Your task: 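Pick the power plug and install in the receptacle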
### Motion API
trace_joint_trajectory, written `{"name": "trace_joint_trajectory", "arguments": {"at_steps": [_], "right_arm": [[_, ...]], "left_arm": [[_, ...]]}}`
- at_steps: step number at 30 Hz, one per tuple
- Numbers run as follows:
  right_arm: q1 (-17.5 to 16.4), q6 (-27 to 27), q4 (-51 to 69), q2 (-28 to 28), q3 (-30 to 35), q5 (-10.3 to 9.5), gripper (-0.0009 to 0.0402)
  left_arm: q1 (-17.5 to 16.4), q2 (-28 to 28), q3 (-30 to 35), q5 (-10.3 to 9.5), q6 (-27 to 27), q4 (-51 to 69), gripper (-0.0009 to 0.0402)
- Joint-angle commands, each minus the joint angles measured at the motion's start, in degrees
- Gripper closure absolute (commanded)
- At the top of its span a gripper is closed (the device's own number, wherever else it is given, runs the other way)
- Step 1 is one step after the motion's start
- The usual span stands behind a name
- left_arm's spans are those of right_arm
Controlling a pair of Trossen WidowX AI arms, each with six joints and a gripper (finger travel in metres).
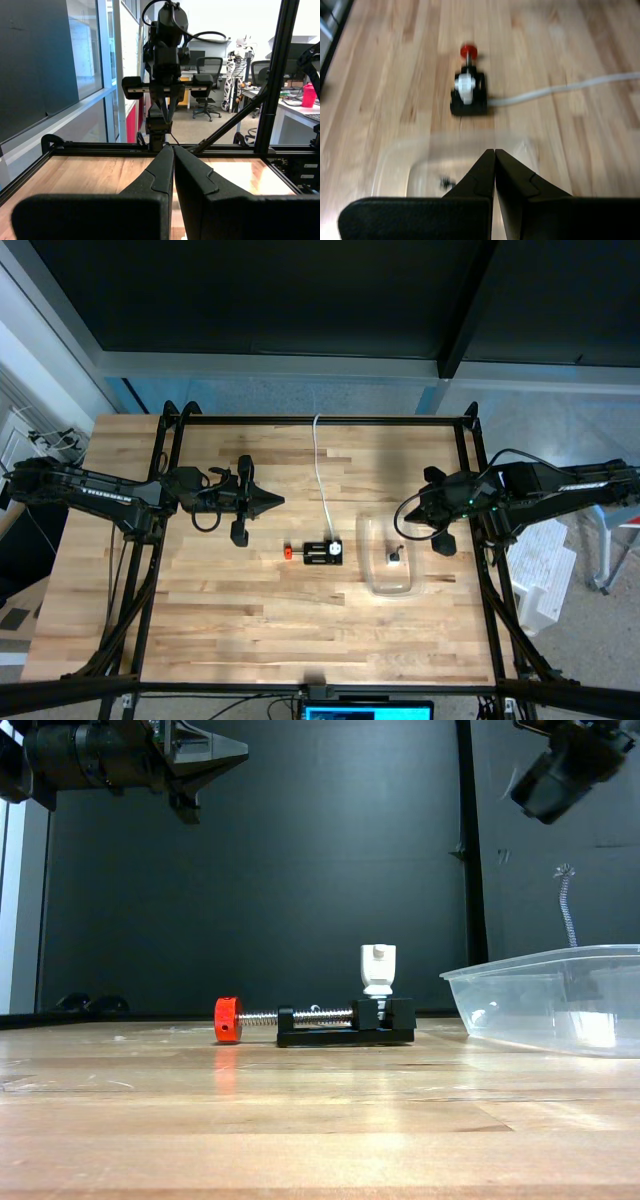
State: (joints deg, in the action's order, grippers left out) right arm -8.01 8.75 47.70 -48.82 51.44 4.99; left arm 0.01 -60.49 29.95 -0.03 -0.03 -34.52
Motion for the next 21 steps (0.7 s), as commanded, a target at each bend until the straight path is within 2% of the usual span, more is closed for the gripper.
{"name": "trace_joint_trajectory", "arguments": {"at_steps": [1,8,15,21], "right_arm": [[-1.4,1.3,2.8,0.0,-0.2,0.04,0.0393],[-2.9,1.3,7.8,-0.8,-0.3,0.02,0.0393],[-5.0,2.7,11.5,-5.8,-0.3,-0.07,0.0391],[-7.1,3.1,10.8,-9.2,-0.3,0.52,0.0344]], "left_arm": [[0.0,0.0,0.0,0.0,0.0,0.0,0.0393],[0.0,0.0,0.0,0.0,0.0,0.0,0.0393],[0.0,0.0,0.0,0.0,0.0,0.0,0.0393],[0.0,0.0,0.0,0.0,0.0,0.0,0.0393]]}}
